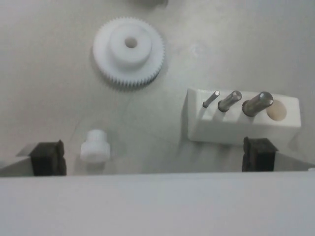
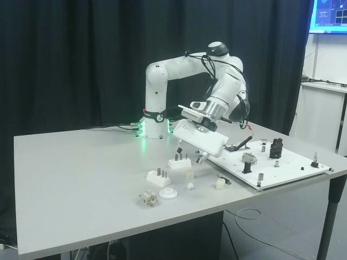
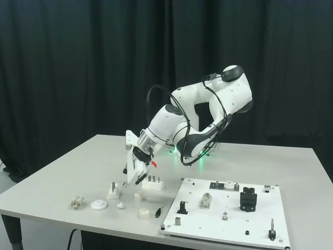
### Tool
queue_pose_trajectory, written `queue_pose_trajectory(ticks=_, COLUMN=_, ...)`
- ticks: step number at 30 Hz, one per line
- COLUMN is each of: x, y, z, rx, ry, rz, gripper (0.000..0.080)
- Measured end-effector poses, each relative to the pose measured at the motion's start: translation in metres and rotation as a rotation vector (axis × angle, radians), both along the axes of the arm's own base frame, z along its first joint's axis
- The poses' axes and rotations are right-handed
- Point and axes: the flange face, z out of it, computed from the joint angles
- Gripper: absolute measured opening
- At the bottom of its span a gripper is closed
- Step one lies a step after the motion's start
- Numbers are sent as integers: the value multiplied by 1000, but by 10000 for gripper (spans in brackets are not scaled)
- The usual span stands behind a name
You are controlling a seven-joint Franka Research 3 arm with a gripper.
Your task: Place small gear.
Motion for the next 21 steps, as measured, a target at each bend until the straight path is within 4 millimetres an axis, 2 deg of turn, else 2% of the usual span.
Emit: queue_pose_trajectory(ticks=21, x=4, y=-4, z=7, rx=2, ry=3, rz=5, gripper=800)
